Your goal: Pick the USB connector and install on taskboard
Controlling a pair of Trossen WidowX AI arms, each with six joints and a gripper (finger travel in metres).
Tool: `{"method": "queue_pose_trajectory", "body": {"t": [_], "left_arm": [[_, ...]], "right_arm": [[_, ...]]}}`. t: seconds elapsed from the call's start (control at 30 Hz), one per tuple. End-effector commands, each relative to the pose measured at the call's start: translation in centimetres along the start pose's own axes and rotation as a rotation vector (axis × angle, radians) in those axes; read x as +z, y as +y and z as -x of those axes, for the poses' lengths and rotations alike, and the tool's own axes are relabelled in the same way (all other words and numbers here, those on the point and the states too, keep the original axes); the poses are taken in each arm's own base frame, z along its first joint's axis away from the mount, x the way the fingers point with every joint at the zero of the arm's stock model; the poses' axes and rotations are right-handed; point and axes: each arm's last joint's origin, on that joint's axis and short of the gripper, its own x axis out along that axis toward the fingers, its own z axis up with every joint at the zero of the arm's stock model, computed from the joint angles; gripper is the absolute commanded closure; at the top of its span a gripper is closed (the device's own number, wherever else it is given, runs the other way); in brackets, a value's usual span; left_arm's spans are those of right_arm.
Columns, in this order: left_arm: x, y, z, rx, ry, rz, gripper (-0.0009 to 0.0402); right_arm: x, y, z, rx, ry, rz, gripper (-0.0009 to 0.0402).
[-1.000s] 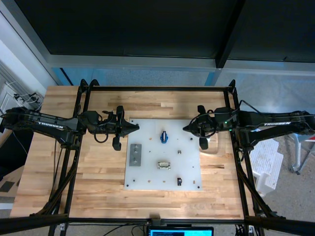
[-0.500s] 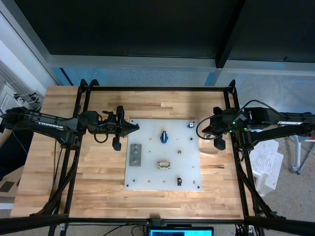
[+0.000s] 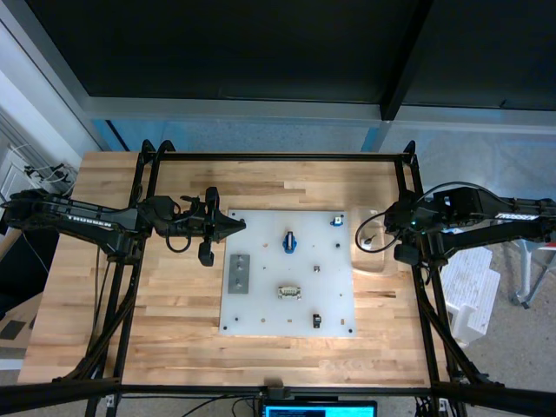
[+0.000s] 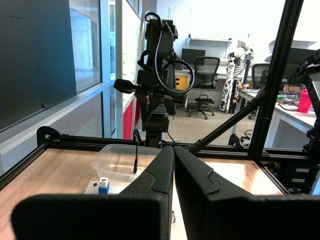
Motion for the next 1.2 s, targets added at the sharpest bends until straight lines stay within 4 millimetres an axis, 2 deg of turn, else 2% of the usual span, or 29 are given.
{"method": "queue_pose_trajectory", "body": {"t": [0.03,0.23,0.57,1.2], "left_arm": [[0.0,0.0,0.0,0.0,-0.001,0.0,0.0393],[0.0,0.0,0.0,0.0,-0.001,0.0,0.0393],[0.0,0.0,0.0,0.0,-0.001,0.0,0.0393],[0.0,0.0,0.0,0.0,-0.001,0.0,0.0393]], "right_arm": [[-0.3,0.0,-0.4,0.0,0.03,0.027,0.0389],[-0.8,0.2,-1.9,-0.002,0.095,0.047,0.0353],[0.5,-0.3,-3.3,-0.029,0.145,0.043,0.0291],[2.4,-0.4,-7.6,-0.005,0.222,0.04,0.0253]]}}
